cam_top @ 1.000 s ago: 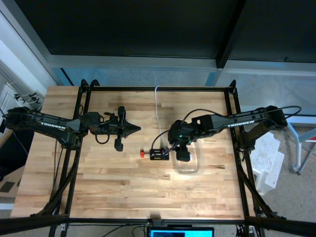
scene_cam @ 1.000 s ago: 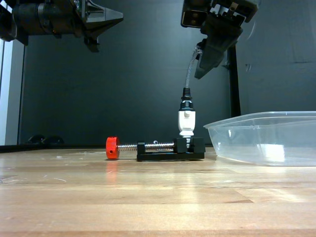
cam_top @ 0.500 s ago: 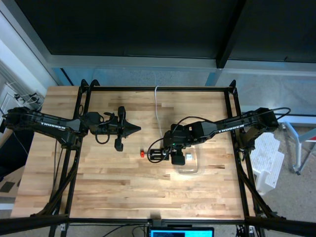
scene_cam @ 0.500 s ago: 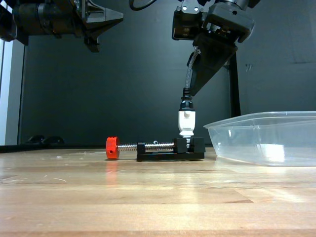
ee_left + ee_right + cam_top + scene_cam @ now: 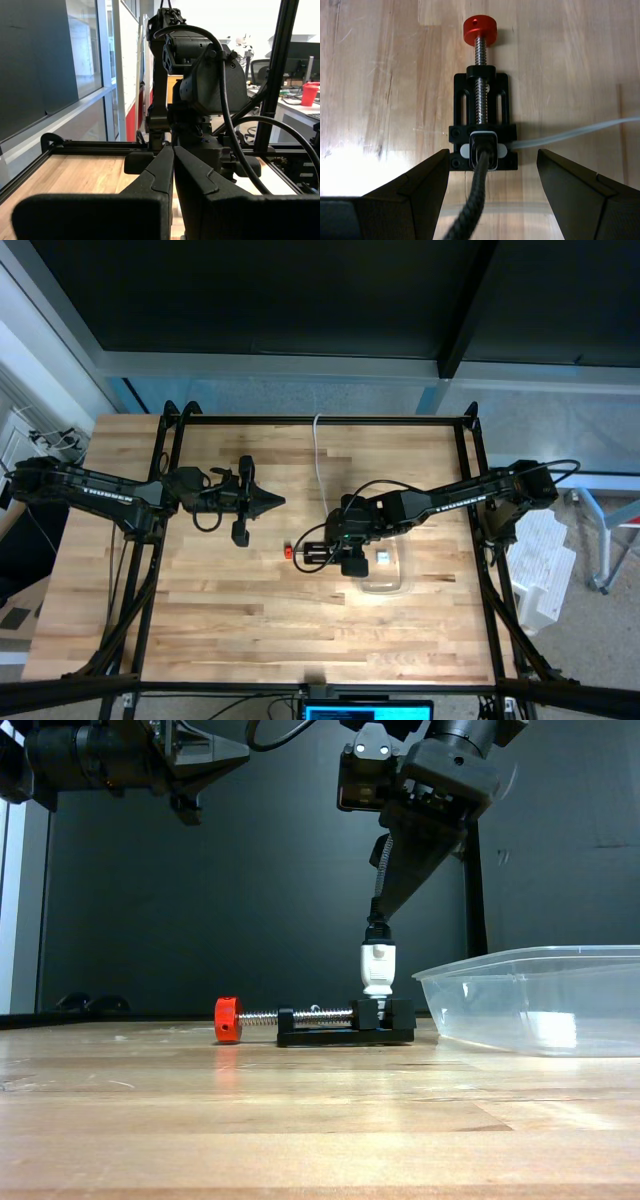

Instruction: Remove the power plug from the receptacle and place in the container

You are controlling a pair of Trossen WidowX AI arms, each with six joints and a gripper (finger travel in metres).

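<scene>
The receptacle [image 5: 345, 1023] is a black block with a red knob [image 5: 228, 1019] and a white socket [image 5: 377, 968], lying on the table left of the container [image 5: 540, 1002]. The power plug [image 5: 377, 932] stands upright in the socket, its braided cord [image 5: 383, 870] rising into my right gripper [image 5: 385, 905]. In the right wrist view the right gripper [image 5: 493, 153] is open, with one finger on each side of the plug [image 5: 482, 149], not touching it. In the high view it [image 5: 340, 548] hovers over the receptacle [image 5: 312, 554]. My left gripper [image 5: 278, 502] is shut, raised at the left.
A white cable [image 5: 318, 455] runs from the receptacle toward the far edge. A small white-grey cube [image 5: 381, 558] lies in the clear container [image 5: 390, 585]. Black frame rails [image 5: 320, 420] border the table.
My right gripper has moved left from over the container's edge to directly above the plug and come lower around the cord. The left arm has not moved.
</scene>
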